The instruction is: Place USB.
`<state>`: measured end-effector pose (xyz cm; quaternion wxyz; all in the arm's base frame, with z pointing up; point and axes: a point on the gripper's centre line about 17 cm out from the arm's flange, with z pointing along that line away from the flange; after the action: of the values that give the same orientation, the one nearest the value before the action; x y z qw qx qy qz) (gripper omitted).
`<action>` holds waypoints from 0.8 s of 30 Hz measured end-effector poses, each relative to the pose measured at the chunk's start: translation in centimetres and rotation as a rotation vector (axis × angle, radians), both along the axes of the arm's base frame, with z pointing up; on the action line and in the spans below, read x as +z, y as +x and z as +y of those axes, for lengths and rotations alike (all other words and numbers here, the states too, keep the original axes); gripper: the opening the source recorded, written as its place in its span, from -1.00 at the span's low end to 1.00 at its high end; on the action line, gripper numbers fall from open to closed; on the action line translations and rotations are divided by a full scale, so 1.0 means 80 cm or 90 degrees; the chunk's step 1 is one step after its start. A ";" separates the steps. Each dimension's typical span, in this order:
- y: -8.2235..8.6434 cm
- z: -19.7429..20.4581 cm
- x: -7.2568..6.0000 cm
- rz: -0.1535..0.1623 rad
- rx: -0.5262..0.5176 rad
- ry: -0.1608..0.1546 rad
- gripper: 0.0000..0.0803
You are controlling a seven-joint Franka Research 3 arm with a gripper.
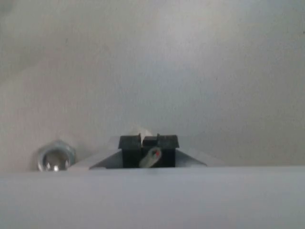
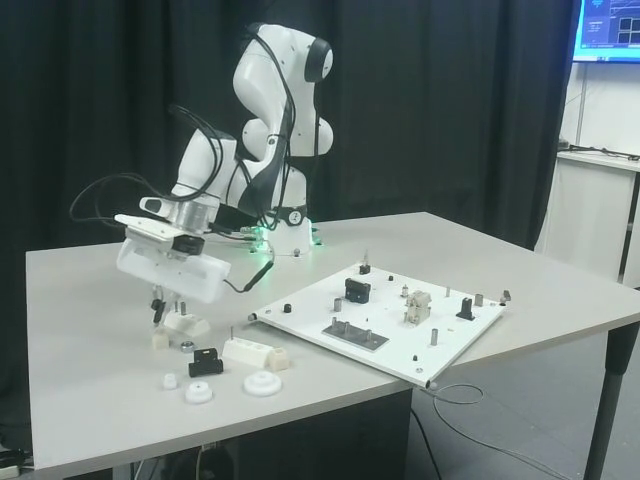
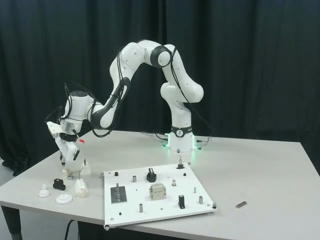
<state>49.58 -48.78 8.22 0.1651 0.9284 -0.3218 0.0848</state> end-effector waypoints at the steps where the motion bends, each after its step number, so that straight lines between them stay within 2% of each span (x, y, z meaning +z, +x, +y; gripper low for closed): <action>1: -0.002 0.001 0.001 0.004 0.014 0.001 -0.84; 7: -0.010 0.009 0.008 0.021 0.095 0.002 -0.84; 15: -0.012 0.014 0.012 0.016 0.170 -0.008 -0.84; 24: -0.012 0.019 0.004 0.005 0.216 -0.021 -0.84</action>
<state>48.59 -47.29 8.52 0.1647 0.9670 -0.1582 0.1128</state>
